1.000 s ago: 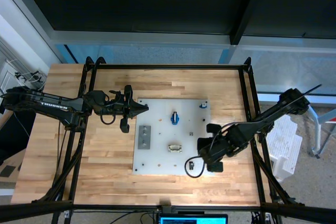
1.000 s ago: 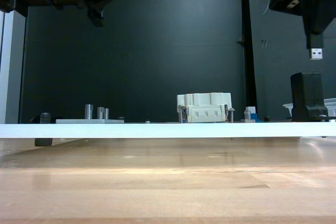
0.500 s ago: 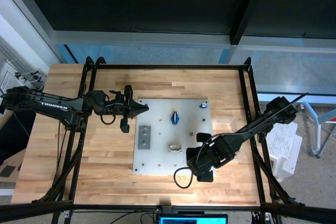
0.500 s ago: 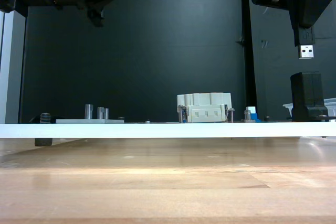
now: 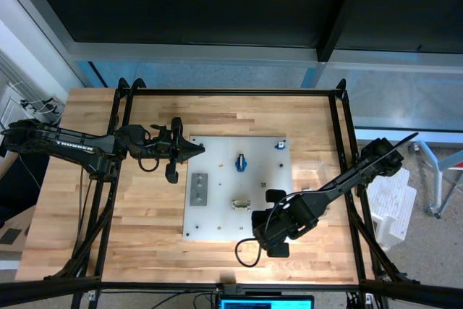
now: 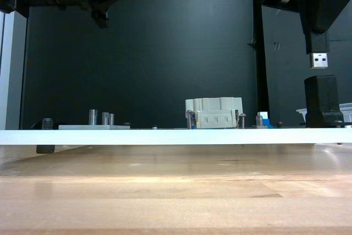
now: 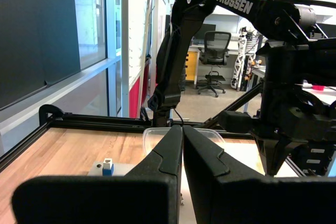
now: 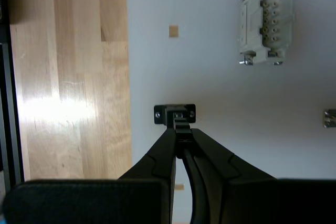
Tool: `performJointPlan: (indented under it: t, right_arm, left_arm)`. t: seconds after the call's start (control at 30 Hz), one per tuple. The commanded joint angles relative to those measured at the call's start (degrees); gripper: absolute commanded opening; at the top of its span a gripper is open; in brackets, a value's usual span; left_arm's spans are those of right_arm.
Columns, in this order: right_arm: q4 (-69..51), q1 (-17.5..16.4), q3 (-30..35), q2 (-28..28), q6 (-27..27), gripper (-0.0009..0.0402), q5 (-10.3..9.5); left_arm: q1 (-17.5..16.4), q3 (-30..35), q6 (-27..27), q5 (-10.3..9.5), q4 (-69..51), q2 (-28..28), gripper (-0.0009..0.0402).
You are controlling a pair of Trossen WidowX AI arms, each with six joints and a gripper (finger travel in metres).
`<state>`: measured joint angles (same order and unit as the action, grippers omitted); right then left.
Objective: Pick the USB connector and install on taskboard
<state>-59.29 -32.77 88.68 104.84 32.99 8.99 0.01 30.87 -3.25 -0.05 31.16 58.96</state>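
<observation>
My right gripper [image 6: 318, 38] is shut on the USB connector [image 6: 318, 59], a black plug with a silver tip that points straight down. The plug hangs just above a black socket block [image 6: 322, 102] on the white taskboard [image 6: 165, 136]. In the right wrist view the fingers [image 8: 210, 153] pinch the USB connector [image 8: 180, 126] directly over that socket [image 8: 175, 114]. From above, the right gripper [image 5: 266, 231] sits over the taskboard's [image 5: 217, 211] near right part. My left gripper [image 5: 197, 148] hovers high by the board's far left edge, shut and holding nothing.
On the board stand a grey block [image 5: 199, 189], a beige multi-pin connector [image 5: 241, 205] and a blue fitting [image 5: 241, 162]. The plug's black cable [image 5: 244, 253] loops over the board's near edge. A black frame [image 5: 340, 150] rings the table.
The right gripper carried the plug left and toward the near edge, then down a little. The plug's tip now hangs closer over the black socket. The left arm stayed still.
</observation>
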Motion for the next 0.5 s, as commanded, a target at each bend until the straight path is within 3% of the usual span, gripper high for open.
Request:
performJointPlan:
  t: [0.03, 0.5]
  right_arm:
    - [0.04, 0.0, -0.04, 0.09, -0.44, 0.0, 0.17]
    - [0.57, 0.02, -1.03, 0.09, -0.7, 0.0, -0.07]
  left_arm:
    - [0.0, 0.0, 0.02, 0.0, 0.02, 0.0, 0.0]
    - [0.0, 0.0, 0.02, 0.0, 0.02, 0.0, 0.0]
